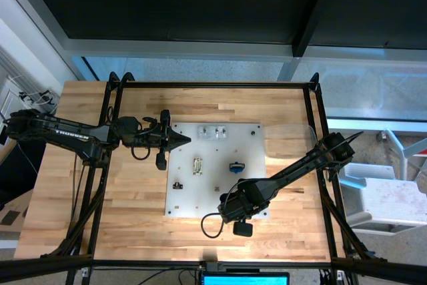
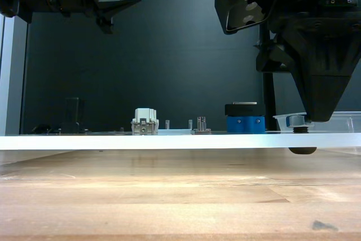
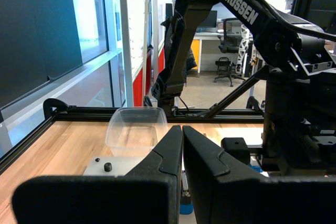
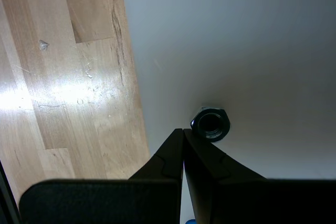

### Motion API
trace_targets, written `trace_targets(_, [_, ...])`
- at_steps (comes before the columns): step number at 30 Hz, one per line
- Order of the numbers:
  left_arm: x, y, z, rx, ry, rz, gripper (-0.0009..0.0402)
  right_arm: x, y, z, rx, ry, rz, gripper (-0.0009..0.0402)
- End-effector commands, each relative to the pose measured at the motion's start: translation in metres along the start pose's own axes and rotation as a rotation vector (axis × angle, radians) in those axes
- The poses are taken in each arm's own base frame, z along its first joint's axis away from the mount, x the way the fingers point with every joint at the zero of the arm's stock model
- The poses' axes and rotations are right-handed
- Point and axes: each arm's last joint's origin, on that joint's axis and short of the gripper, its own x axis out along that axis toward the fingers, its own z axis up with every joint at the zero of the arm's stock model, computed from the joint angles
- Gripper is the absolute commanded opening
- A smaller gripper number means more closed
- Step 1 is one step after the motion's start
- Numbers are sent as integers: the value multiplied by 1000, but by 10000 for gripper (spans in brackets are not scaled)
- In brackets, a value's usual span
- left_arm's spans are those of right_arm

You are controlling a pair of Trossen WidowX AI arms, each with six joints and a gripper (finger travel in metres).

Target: Unfasten the M12 fastener and place in the container

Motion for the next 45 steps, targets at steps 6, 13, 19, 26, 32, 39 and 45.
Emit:
trace_targets(6, [0,0,0,0,0,0,0,-3,-10,-6,88,-11,-188,0])
trace_targets(13, [0,0,0,0,2,0,0,-15,-15,-10,133,-45,-284,0])
trace_targets(19, [0,0,0,0,0,0,0,-16,-15,-10,137,-47,-277,0])
trace_targets(26, [0,0,0,0,2,0,0,-28,-9,-7,172,-17,-167,0])
trace_targets(32, [0,0,0,0,-1,0,0,-37,-6,-4,454,-2,-116,27])
trace_targets(39, [0,0,0,0,0,0,0,-45,-2,0,638,3,-67,115])
trace_targets(45, [0,0,0,0,0,0,0,-46,-3,2,804,4,-59,193])
